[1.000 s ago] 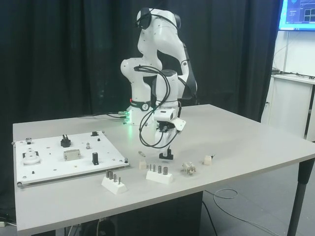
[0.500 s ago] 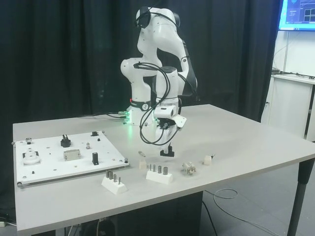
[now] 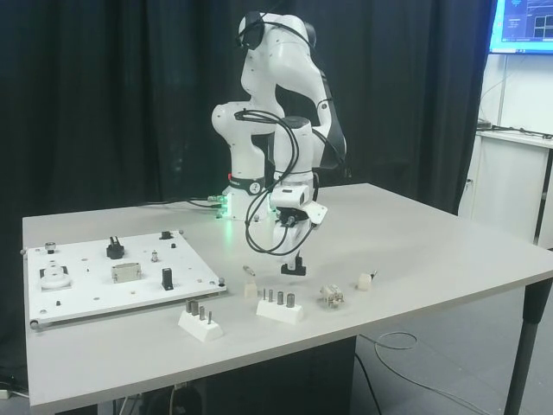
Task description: Insert D-SUB.
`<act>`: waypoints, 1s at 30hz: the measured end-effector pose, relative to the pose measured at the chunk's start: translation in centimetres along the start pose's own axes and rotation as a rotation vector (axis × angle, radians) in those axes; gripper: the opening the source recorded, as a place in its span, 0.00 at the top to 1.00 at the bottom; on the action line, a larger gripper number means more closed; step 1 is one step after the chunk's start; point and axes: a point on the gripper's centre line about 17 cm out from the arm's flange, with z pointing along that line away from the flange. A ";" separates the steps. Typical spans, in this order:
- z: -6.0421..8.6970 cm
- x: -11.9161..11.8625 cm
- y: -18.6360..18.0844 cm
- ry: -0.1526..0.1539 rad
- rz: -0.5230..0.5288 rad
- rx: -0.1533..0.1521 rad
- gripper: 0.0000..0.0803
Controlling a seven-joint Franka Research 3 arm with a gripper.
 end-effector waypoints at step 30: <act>-1.6 -7.9 4.4 -0.036 0.101 -0.049 0.81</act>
